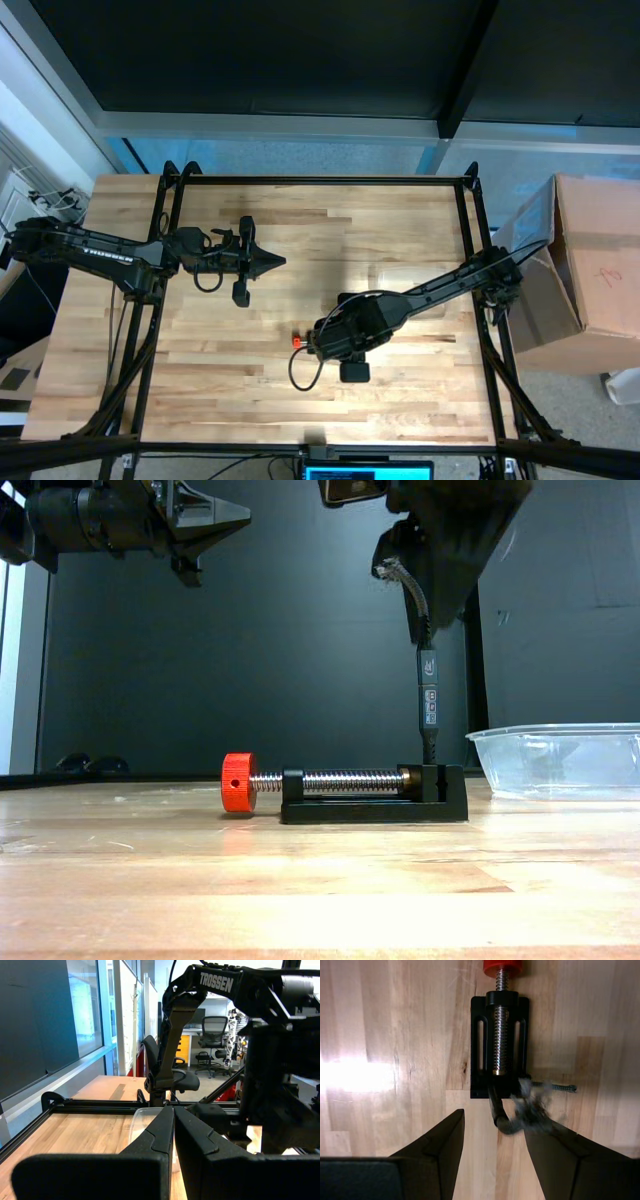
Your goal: Remove the USB-C connector from the USB-C receptacle and place in the container
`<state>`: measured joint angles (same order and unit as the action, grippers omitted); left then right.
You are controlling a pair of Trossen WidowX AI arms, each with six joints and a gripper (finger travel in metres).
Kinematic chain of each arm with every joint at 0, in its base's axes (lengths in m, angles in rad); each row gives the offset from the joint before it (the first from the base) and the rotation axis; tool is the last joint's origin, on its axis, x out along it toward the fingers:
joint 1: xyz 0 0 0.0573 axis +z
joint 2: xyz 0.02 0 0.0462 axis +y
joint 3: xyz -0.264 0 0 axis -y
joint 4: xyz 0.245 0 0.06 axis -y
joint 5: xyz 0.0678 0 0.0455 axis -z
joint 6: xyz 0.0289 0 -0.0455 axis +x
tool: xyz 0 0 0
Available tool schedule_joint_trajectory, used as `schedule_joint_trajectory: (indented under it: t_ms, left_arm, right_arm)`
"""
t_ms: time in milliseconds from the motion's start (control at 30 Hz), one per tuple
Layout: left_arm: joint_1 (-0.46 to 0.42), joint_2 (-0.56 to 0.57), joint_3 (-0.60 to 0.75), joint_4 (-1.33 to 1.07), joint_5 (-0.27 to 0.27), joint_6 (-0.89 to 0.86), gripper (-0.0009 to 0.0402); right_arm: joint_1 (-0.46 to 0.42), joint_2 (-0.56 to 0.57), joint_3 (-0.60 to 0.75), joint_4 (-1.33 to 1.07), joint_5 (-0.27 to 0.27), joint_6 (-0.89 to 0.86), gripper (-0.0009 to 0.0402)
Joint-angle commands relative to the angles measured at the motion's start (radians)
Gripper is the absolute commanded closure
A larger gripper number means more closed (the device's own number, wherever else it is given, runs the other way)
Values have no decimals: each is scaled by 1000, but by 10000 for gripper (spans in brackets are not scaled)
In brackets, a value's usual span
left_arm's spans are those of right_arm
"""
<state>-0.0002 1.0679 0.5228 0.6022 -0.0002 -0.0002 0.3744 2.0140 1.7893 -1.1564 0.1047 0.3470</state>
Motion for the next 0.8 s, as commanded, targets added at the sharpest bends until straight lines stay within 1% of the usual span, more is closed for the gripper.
schedule_joint_trajectory:
  t_ms: [33, 300, 600, 700, 800]
  left_arm:
    - [0, 0, 0, 0, 0, 0, 393]
    - [0, 0, 0, 0, 0, 0, 393]
    - [0, 0, 0, 0, 0, 0, 393]
    - [0, 0, 0, 0, 0, 0, 393]
    - [0, 0, 0, 0, 0, 0, 393]
  right_arm:
    - [0, 13, -10, 19, -1, -6, 252]
    - [-2, 24, -54, 59, 0, -15, 292]
    - [-2, 18, -58, 67, 0, -23, 397]
    - [-2, 13, -58, 66, 0, -23, 388]
    - [-2, 5, -58, 66, 0, -23, 395]
